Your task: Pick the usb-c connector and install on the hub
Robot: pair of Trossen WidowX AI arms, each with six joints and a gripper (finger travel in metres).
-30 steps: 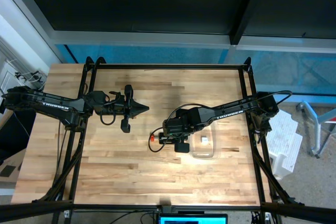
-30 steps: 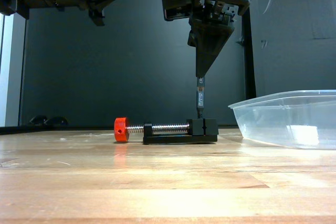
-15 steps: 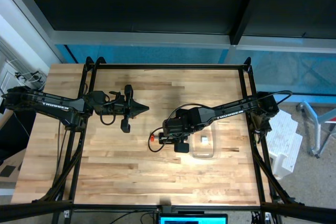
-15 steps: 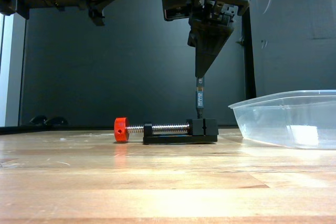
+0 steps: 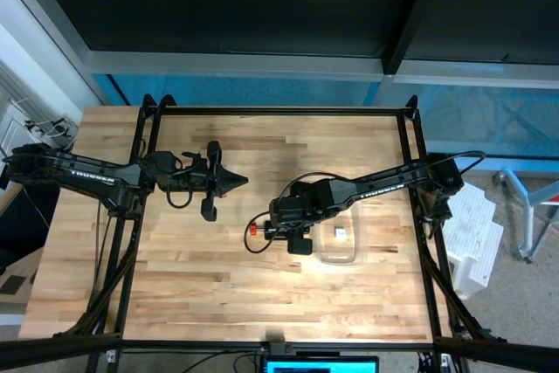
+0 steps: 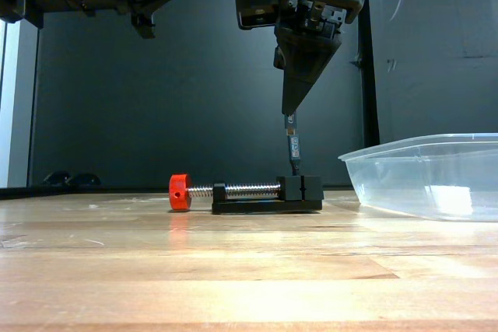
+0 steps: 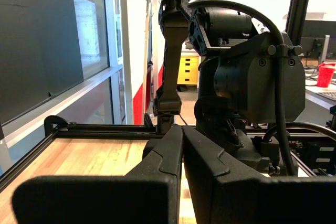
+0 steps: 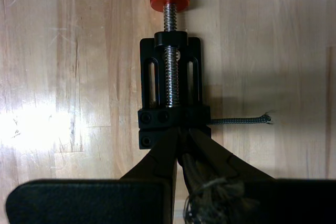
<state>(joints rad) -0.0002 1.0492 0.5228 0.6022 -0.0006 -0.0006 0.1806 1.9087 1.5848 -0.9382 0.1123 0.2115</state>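
Note:
The usb-c connector (image 6: 292, 148) stands on end with its lower tip in the black clamp fixture (image 6: 268, 193), which has a red knob (image 6: 179, 192). The connector's upper end leans slightly left. My right gripper (image 6: 286, 111) points straight down above it, shut on the connector's top. In the right wrist view the fingers (image 8: 163, 156) converge at the clamp's jaw block (image 8: 173, 127) with a frayed cord between them. I cannot see the hub itself. My left gripper (image 5: 240, 181) hovers shut and empty left of the clamp, high over the table.
A clear plastic tub (image 5: 339, 246) sits just right of the clamp and holds a small white piece (image 5: 340, 232). A braided cord end (image 8: 241, 121) lies on the wood beside the clamp. A black frame rail (image 5: 279, 111) borders the table.
My right gripper has shifted slightly up and to the left. The connector's top has leaned left with it, while its lower end stays at the clamp. The left arm has not moved.

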